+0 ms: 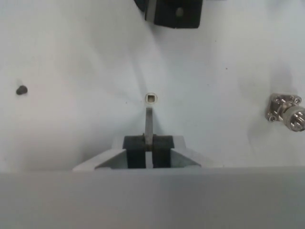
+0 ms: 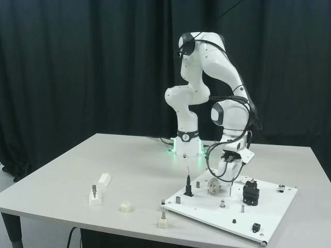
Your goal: Insert square peg 1.
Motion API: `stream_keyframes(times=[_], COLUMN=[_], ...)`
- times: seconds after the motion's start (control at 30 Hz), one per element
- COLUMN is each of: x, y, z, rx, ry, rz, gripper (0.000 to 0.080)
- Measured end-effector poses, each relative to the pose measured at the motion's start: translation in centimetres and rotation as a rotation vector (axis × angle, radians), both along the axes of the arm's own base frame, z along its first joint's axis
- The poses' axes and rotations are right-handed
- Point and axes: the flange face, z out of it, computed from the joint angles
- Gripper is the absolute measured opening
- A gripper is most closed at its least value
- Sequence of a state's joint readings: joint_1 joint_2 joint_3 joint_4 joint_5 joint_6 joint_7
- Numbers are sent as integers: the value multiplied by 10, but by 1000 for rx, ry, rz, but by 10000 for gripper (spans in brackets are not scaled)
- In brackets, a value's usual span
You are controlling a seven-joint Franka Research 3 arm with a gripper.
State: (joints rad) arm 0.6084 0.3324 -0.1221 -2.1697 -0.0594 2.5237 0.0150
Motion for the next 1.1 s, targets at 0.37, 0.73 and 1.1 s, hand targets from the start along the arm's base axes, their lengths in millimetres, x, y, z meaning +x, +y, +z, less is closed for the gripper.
stream_keyframes(times=[0.37, 0.73, 1.1], x=[0, 1, 1], y=[3, 2, 1], z=[0, -3, -3], rx=[8, 10, 6], ry=[-11, -16, -18], rz=[5, 5, 10], gripper=[27, 27, 27])
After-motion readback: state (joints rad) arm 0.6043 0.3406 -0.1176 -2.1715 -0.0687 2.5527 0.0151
